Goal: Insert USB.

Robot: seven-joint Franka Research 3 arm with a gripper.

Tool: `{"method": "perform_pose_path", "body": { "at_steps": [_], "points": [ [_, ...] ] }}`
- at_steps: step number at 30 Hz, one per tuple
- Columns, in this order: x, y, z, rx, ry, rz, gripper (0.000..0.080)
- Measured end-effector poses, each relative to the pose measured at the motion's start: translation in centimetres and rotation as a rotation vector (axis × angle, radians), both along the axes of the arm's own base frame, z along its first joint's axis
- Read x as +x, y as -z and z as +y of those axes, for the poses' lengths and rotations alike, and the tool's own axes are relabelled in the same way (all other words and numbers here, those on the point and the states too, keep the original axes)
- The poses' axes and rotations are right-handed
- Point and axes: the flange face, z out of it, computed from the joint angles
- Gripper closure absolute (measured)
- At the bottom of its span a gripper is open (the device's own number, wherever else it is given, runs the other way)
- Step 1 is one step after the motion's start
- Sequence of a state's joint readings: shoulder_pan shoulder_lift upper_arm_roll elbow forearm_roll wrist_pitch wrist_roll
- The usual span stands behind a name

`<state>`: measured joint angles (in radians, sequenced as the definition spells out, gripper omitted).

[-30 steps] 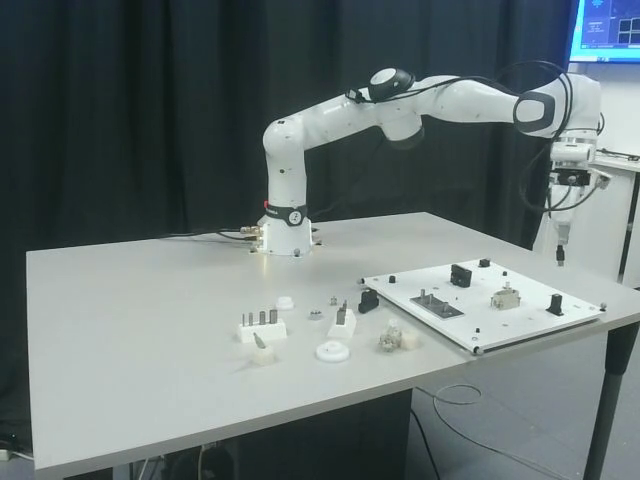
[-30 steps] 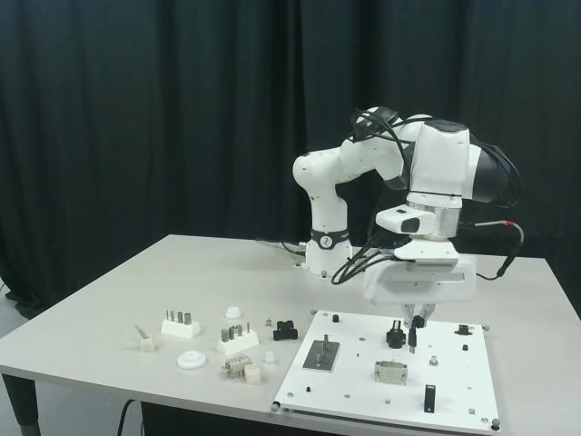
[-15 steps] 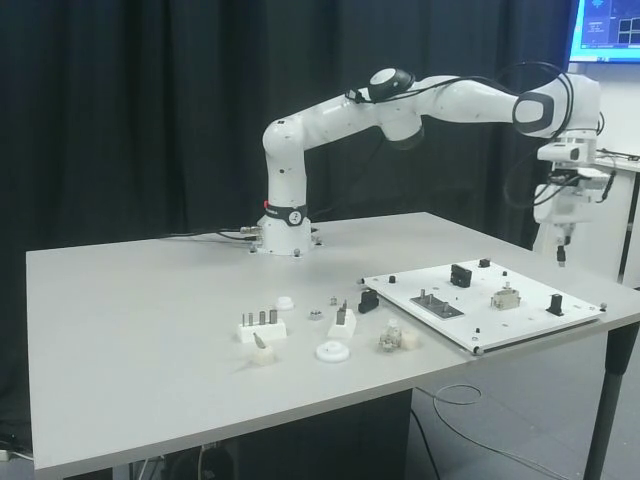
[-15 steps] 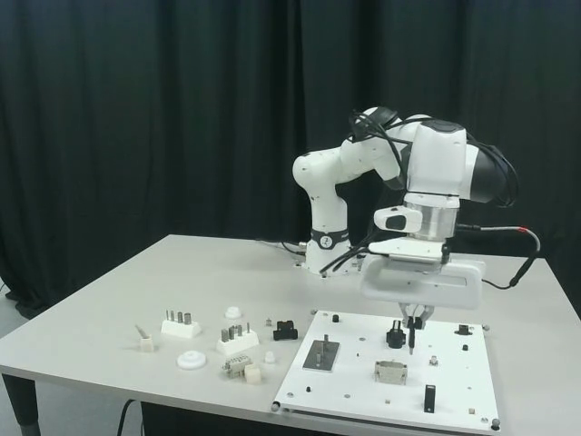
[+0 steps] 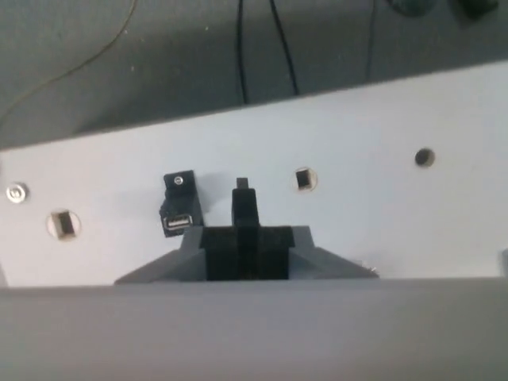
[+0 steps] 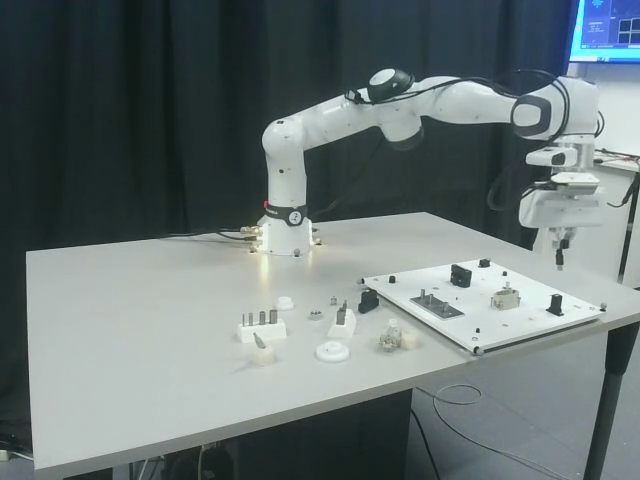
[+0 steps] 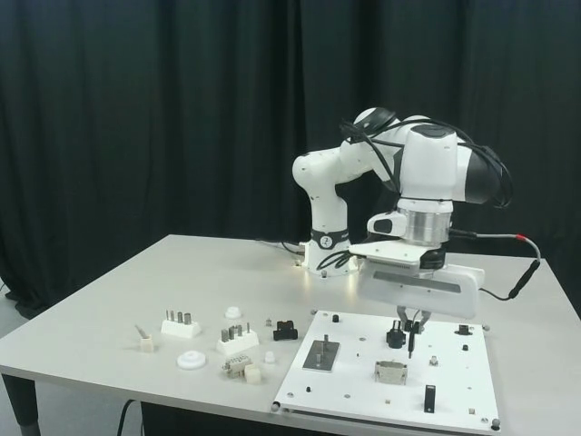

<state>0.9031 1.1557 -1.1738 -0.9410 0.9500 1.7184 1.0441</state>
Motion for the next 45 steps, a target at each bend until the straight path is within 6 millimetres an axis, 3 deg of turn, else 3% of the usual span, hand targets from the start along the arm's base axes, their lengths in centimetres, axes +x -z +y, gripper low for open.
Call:
{"method": "perform_pose_path", "body": {
  "at_steps": [21, 45],
  "points": [
    [-0.2, 0.9, 0.2, 0.074, 0.416, 0.024, 0.0752],
    [-0.7, 0.9, 1.9, 0.137, 0.774, 0.037, 0.0752]
  ]
}}
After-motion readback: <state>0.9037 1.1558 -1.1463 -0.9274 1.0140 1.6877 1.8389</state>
